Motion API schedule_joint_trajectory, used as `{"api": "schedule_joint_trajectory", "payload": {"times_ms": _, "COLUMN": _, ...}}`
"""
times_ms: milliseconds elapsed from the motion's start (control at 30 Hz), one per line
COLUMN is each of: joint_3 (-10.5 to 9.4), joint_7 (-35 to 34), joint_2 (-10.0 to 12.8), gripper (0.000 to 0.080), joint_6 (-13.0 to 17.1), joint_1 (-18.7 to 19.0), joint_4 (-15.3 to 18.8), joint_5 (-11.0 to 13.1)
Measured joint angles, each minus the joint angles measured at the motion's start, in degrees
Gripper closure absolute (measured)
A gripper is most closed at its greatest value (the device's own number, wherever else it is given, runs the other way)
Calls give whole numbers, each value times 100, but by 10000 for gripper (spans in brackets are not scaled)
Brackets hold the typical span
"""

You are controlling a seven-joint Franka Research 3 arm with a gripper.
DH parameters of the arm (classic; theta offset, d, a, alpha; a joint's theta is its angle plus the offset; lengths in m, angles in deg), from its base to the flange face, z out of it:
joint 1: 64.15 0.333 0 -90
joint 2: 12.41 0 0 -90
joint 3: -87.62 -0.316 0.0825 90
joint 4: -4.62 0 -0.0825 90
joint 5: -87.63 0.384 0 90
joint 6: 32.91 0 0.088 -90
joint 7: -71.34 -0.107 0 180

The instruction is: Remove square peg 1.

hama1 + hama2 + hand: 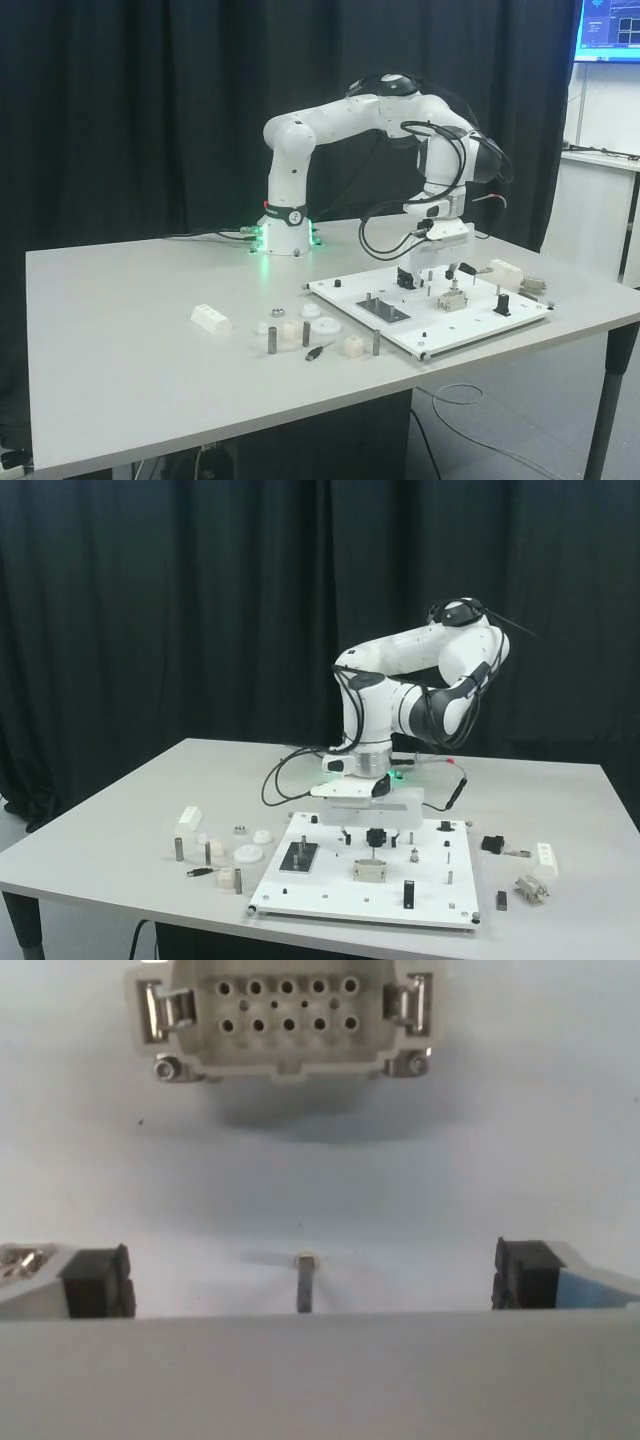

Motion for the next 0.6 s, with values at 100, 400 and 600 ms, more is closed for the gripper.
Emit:
{"api": "schedule_joint_trajectory", "payload": {"times_ms": 100, "joint_3": -22, "joint_7": -47, "joint_2": 0, "gripper": 3, "joint_6": 0, "joint_1": 22, "joint_4": 2, "joint_5": 0}}
{"api": "schedule_joint_trajectory", "payload": {"times_ms": 400, "joint_3": -53, "joint_7": -121, "joint_2": 0, "gripper": 3, "joint_6": 0, "joint_1": 139, "joint_4": 75, "joint_5": -9}}
{"api": "schedule_joint_trajectory", "payload": {"times_ms": 600, "joint_3": -62, "joint_7": -127, "joint_2": 0, "gripper": 3, "joint_6": 58, "joint_1": 229, "joint_4": 185, "joint_5": -12}}
